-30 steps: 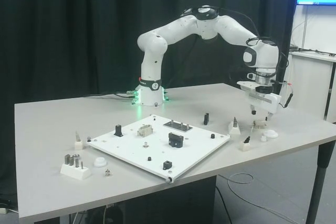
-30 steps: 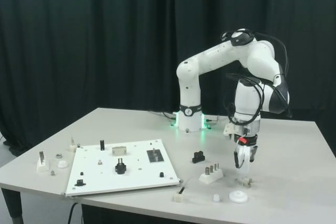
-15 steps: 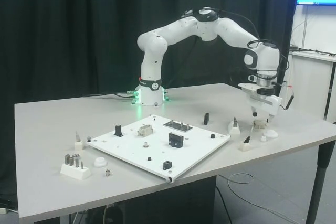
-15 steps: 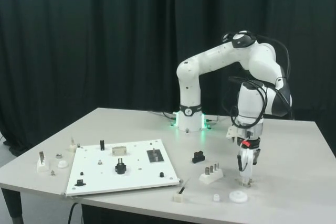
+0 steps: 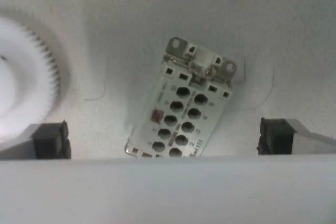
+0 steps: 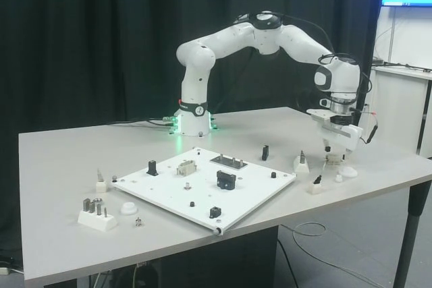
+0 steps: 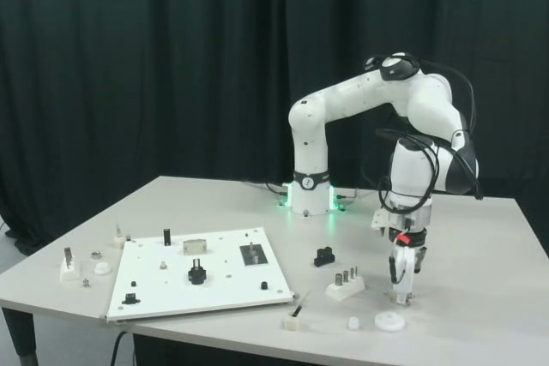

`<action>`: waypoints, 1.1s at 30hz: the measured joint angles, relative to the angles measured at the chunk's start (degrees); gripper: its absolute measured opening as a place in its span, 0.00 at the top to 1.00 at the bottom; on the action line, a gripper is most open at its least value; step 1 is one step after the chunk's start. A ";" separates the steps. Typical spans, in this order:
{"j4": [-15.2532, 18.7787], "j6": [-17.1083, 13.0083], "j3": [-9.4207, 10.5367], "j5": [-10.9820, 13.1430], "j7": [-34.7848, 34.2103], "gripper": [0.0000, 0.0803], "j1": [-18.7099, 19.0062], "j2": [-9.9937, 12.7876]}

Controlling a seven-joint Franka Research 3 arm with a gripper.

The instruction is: Pick waterproof.

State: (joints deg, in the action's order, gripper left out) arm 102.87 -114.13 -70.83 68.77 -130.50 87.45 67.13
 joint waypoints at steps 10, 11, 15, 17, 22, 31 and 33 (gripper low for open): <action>0.00 0.00 0.12 0.27 0.00 0.00 0.07 0.62; 0.00 0.00 0.12 0.29 0.00 0.00 0.08 0.72; 0.00 0.00 0.18 0.36 0.00 0.00 0.11 1.05; 0.00 0.00 0.22 0.39 -0.01 0.00 0.11 1.18; 0.00 -0.09 0.30 0.53 -0.61 0.00 0.11 1.49; 0.01 -0.17 0.46 0.64 -1.05 0.14 0.10 1.84; 0.02 -0.17 0.47 0.69 -1.10 0.14 0.10 1.96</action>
State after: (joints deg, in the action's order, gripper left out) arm 102.89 -114.30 -70.36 69.45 -131.59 87.55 69.08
